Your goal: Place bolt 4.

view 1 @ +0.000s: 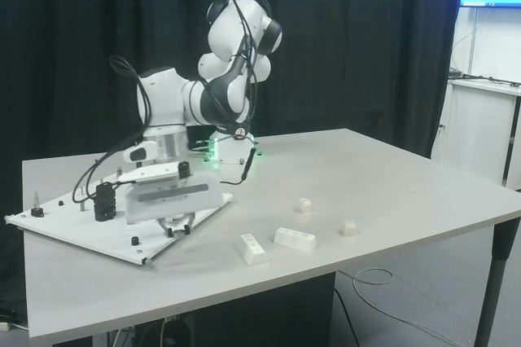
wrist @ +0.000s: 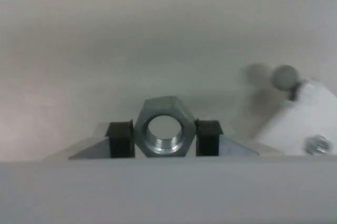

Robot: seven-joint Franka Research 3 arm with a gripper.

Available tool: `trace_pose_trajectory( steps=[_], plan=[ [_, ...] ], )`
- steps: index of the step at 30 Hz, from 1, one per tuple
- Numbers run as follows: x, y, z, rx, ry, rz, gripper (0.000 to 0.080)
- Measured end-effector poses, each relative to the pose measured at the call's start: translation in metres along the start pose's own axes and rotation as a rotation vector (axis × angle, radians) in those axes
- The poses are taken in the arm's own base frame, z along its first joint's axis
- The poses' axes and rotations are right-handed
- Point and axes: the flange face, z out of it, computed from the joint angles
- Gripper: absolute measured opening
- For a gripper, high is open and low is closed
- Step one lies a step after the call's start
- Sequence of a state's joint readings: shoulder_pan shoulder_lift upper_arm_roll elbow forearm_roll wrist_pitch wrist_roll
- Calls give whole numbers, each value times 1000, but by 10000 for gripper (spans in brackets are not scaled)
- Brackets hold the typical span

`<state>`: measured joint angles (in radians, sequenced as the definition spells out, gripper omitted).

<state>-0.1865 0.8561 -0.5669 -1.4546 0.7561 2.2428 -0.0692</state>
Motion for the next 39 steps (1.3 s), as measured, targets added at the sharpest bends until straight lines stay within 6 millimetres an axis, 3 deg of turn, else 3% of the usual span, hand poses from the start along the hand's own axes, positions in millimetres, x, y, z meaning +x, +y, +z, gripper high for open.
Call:
trace_pose_trajectory(
  steps=[18, 39],
  plan=[
    [-21, -29, 29, -39, -16, -140, 252],
    [-36, -41, 48, -54, -43, -163, 251]
  ],
)
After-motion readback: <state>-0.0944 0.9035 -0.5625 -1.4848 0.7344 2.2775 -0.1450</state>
